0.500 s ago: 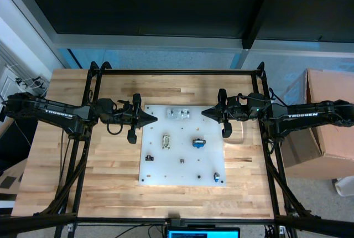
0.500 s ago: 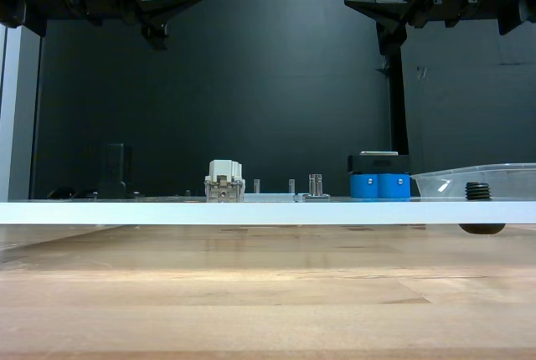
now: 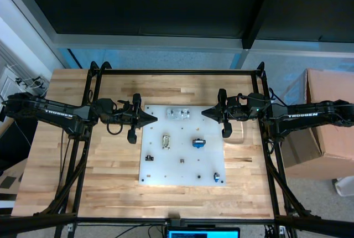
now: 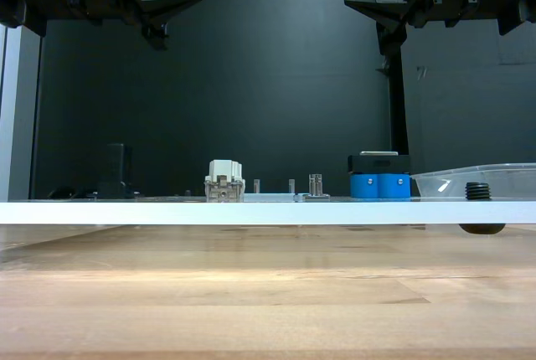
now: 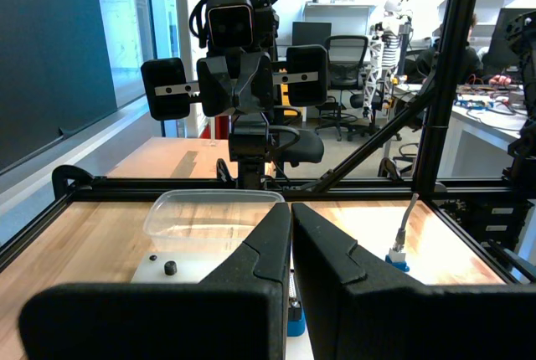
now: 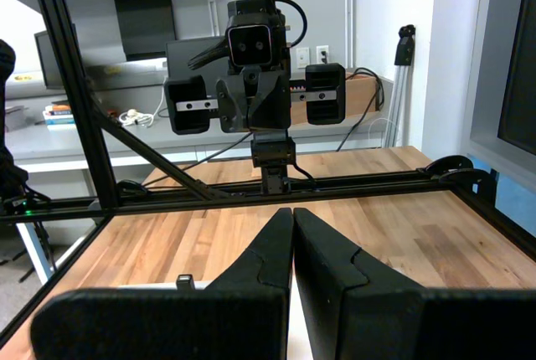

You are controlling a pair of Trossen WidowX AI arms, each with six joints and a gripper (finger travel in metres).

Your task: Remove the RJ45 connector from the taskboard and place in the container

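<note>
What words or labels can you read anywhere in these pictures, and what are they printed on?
"TROSSEN": on the left arm, behind the left end effector poised above the taskboard's left side.
"TROSSEN": on the right arm, behind the right end effector above the taskboard's right side.
No lettering on the taskboard itself can be read.

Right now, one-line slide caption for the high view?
Both grippers shut: left gripper above the left side of the taskboard, right gripper above its right side; RJ45 connector seated at its near-right corner.
</note>
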